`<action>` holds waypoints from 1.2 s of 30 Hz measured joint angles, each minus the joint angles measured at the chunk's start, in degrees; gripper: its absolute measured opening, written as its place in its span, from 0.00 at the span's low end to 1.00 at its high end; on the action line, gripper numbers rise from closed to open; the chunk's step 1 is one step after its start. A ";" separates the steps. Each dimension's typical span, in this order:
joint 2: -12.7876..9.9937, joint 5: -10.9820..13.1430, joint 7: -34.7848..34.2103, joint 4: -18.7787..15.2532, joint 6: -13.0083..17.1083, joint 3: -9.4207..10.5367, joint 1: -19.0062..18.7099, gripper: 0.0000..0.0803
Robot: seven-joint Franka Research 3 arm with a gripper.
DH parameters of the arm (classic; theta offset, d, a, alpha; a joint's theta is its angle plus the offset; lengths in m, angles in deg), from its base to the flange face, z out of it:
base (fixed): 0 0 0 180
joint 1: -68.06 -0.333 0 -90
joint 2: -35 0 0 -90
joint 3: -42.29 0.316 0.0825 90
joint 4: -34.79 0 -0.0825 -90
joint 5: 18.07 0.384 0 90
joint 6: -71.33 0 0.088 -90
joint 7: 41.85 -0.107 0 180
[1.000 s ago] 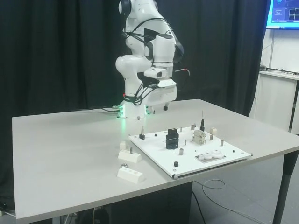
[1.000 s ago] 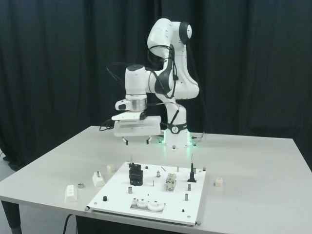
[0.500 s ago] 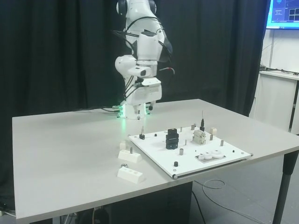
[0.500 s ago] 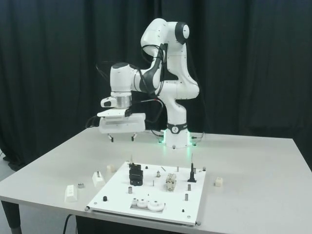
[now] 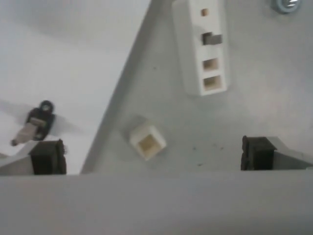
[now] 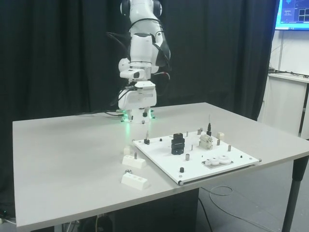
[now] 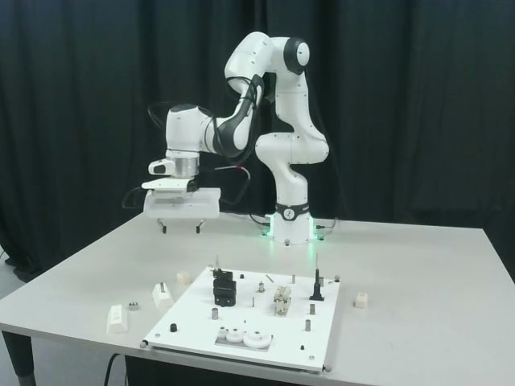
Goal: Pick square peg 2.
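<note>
Square peg 2 appears to be the small dark grey square-section peg that stands upright in one socket of a long white plastic holder block. That block has four square sockets in a row: two larger ones to one side of the peg show hollow, and a smaller one is on the other side. In the first room view the peg pokes up from the block on the bare tabletop, just beside the edge of the white assembly board and apart from it. A small white hollow cube lies near the block, and a metal nut sits off its other end.

The white robot arm holds its two-finger gripper high above the table, well apart from the peg. Its black fingertips are spread wide with nothing between them.

The grey table also carries a second white block near its front edge. The board bears black fixtures, thin posts and white gears. A green light glows at the arm's base, and black curtains hang behind the table.
</note>
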 joint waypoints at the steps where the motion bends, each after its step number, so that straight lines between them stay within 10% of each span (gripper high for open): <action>1: -0.47 0.29 0.63 0.29 0.35 -0.07 0.13 1.00; 17: -8.32 9.67 15.31 5.90 1.94 -0.23 1.73 1.00; 36: -10.26 16.32 20.65 7.20 1.89 -0.22 2.70 1.00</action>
